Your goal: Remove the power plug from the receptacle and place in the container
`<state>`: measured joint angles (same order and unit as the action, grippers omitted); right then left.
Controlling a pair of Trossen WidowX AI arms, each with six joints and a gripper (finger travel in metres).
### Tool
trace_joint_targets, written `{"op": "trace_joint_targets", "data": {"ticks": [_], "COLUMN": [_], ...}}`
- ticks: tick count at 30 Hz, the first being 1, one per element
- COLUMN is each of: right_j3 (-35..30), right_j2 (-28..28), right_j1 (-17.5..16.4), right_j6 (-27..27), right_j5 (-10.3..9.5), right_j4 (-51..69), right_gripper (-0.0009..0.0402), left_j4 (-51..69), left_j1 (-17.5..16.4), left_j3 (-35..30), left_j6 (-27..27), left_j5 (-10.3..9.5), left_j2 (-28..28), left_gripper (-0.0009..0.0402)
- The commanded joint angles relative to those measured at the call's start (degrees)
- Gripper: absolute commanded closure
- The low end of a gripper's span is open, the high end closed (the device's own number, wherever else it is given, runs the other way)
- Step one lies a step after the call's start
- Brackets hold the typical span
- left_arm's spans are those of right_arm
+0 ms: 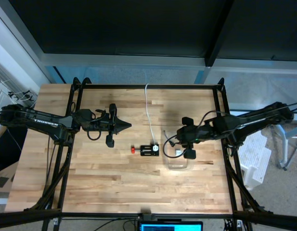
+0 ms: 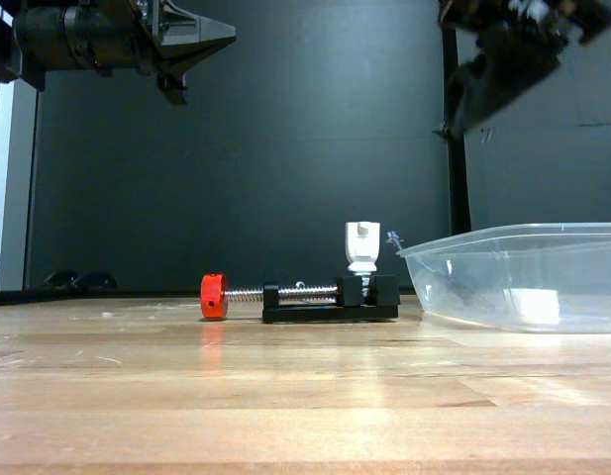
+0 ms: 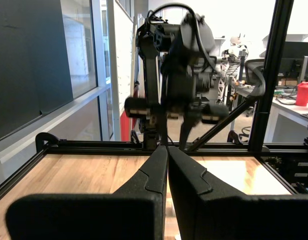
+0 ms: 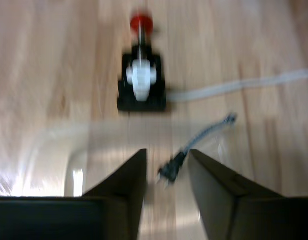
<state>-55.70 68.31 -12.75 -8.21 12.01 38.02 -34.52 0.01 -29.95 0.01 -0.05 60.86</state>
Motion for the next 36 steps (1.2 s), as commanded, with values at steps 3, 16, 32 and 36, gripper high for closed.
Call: {"op": "trace_joint_targets", "data": {"ticks": [3,16,32,36], "right_j3": [0.2,10.1,23.2,25.2], "right_j2": [-4.5,-14.6,-21.2,-21.9], "right_j1": [1.5,5.9,9.7,10.1], "right_j6": [2.8,5.7,6.2,6.1], "right_j5": [-0.07,-2.14,-7.39,-7.65], "right_j4": [-5.0,-30.8,-50.6,-53.8], "right_gripper": [0.0397,0.0393,0.0393,0.0393], "left_j4": [0.0,0.0,0.0,0.0], "left_j1": [0.0,0.0,0.0,0.0], "left_j3": [0.0,0.0,0.0,0.0], "left_j6": [0.0,0.0,0.0,0.0], "left_j5": [0.02,0.02,0.02,0.02], "left_j2": [0.0,0.0,0.0,0.0], "left_gripper": [0.0393,0.0393,0.0393,0.0393]}}
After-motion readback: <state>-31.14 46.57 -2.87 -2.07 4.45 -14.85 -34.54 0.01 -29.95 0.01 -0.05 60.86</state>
